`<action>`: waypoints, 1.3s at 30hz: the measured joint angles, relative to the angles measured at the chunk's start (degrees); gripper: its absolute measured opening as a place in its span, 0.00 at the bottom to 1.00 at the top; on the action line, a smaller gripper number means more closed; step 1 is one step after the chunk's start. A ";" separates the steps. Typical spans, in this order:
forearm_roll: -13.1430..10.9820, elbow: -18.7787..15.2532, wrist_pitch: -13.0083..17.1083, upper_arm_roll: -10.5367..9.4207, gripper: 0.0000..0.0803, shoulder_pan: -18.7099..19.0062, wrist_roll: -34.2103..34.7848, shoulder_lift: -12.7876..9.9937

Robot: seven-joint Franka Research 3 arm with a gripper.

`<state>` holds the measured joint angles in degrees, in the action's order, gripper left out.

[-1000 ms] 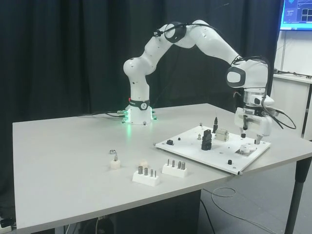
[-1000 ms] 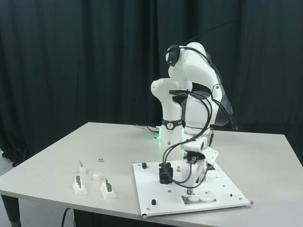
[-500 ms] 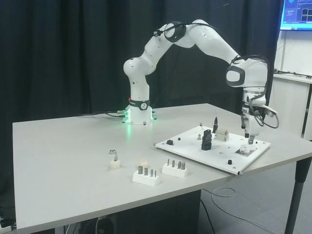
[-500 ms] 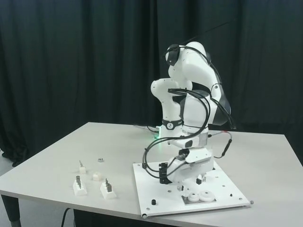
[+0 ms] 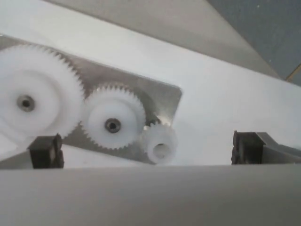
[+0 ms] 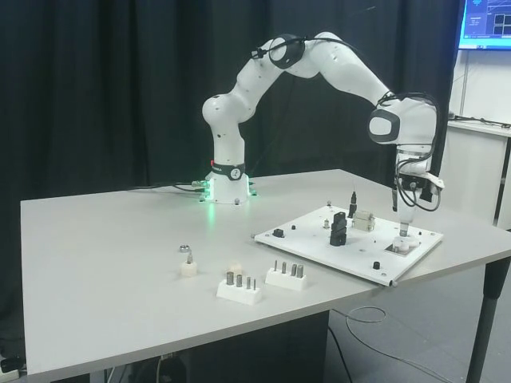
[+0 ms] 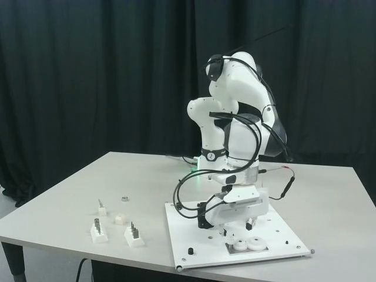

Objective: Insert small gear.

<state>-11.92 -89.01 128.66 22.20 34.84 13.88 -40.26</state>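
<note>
Wrist view: end effector fingers spread apart, gripping nothing; small gear sat on grey plate, teeth against middle gear, large gear beyond that. First room view: end effector low over gear spot on white board, grey bench underneath. Second room view: end effector just above gears near board front edge.

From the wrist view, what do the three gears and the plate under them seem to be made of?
The large gear, middle gear and small gear look like white plastic: matt, slightly soft-edged teeth, uniform body. The two bigger ones show dark centres, probably metal shafts. The plate beneath looks like grey brushed metal, since it gives a dull sheen. I cannot be certain from looks alone.
</note>
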 joint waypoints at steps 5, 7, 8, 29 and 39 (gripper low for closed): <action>0.00 -1.38 0.00 -0.07 1.00 0.84 0.78 0.78; 0.00 -1.91 0.00 -0.07 1.00 1.21 1.11 1.12; 0.00 -2.25 0.00 -0.07 1.00 1.43 1.38 1.33; 0.01 -6.43 2.38 -0.05 1.00 3.08 2.53 2.66; 0.35 -7.29 3.69 -0.14 1.00 3.26 1.89 2.66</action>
<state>-11.57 -96.29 132.34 22.06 38.10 15.76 -37.61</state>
